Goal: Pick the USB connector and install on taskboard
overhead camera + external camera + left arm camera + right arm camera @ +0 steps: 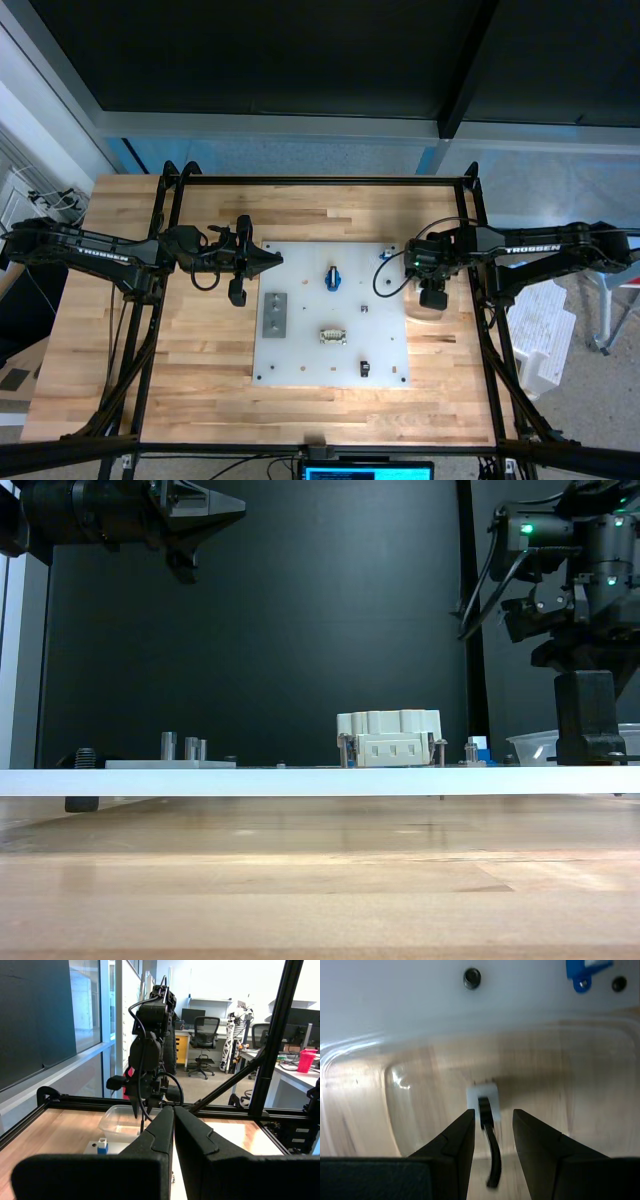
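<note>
The USB connector (482, 1099), a white head on a black cable, lies on the floor of a clear plastic tray (360, 1110). My right gripper (492, 1114) is open and low in the tray, its fingers on either side of the cable just behind the head. From above, the right gripper (432, 297) points down beside the right edge of the white taskboard (300, 355). My left gripper (276, 258) is shut on nothing and hovers high over the board's left edge.
The board carries a blue knob (333, 278), a grey block (273, 312), a beige multi-pin connector (333, 337) and a small black socket (365, 368). A small blue part (585, 972) sits at the board's corner next to the tray. A black frame borders the table.
</note>
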Tool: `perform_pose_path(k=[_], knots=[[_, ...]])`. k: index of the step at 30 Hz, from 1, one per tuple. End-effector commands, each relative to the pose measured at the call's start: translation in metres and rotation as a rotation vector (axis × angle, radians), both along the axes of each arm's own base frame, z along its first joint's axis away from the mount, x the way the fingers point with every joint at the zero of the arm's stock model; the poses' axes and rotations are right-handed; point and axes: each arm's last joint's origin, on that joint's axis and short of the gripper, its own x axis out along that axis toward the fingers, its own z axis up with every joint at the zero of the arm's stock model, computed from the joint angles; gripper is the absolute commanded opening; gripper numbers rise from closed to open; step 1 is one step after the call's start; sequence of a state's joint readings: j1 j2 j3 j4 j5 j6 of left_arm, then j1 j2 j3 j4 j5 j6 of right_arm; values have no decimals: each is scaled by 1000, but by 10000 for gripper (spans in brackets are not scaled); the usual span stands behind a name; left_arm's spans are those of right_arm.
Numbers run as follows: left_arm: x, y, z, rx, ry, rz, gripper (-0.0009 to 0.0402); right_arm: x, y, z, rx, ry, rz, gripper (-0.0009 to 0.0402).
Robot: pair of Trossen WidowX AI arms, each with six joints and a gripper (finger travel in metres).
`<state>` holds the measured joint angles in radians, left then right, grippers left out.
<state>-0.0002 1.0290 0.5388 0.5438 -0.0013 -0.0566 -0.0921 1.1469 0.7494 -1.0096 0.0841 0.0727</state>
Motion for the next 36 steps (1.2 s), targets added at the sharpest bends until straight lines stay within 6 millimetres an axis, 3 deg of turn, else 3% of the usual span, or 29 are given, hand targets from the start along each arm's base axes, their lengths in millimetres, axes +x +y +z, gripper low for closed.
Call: perform_pose_path(k=[1,12,30,36], knots=[[0,0,0,0,0,0,0,3,-1,-6,5,22,2,102],[0,0,0,0,0,0,0,8,-1,-15,18,78,8,102],[0,0,0,0,0,0,0,8,-1,-6,3,104,36,102],[0,0,0,0,0,0,0,5,-1,-13,4,116,45,102]])
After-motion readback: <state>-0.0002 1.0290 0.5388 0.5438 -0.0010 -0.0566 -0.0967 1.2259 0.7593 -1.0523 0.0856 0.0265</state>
